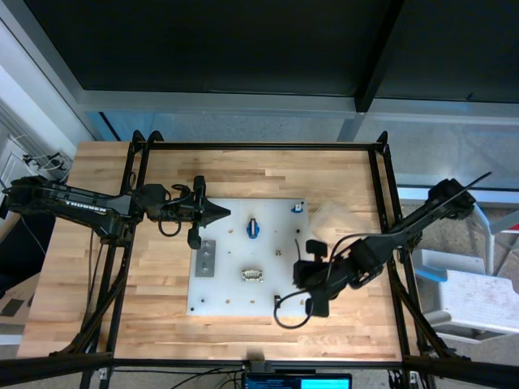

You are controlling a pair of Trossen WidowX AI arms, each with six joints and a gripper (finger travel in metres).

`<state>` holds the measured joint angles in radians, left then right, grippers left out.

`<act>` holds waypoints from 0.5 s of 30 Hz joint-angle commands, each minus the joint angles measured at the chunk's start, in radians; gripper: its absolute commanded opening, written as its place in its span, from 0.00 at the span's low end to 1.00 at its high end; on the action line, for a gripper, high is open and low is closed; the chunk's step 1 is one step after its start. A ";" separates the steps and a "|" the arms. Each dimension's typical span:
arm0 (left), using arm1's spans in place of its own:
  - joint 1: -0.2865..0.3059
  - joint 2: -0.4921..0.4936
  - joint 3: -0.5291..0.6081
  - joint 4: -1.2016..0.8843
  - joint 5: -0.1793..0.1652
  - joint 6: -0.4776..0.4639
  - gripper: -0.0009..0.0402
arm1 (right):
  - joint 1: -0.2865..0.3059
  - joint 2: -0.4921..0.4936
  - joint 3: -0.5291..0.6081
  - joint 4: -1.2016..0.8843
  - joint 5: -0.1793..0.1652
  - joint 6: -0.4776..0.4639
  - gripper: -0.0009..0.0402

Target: Remove the USB connector from the USB hub and place in the container

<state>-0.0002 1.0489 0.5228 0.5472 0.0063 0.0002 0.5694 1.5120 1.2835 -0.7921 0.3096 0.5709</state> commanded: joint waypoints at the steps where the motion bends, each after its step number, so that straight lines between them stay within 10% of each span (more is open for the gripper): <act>1: 0.000 0.000 0.000 0.000 0.000 0.000 0.02 | -0.020 -0.050 -0.016 -0.058 0.001 0.000 0.02; 15: 0.000 0.000 0.000 0.000 0.000 0.000 0.02 | -0.146 -0.316 -0.207 -0.146 0.001 -0.065 0.02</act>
<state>-0.0002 1.0489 0.5228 0.5472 0.0063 -0.0002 0.4335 1.2156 1.0927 -0.9268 0.3103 0.5064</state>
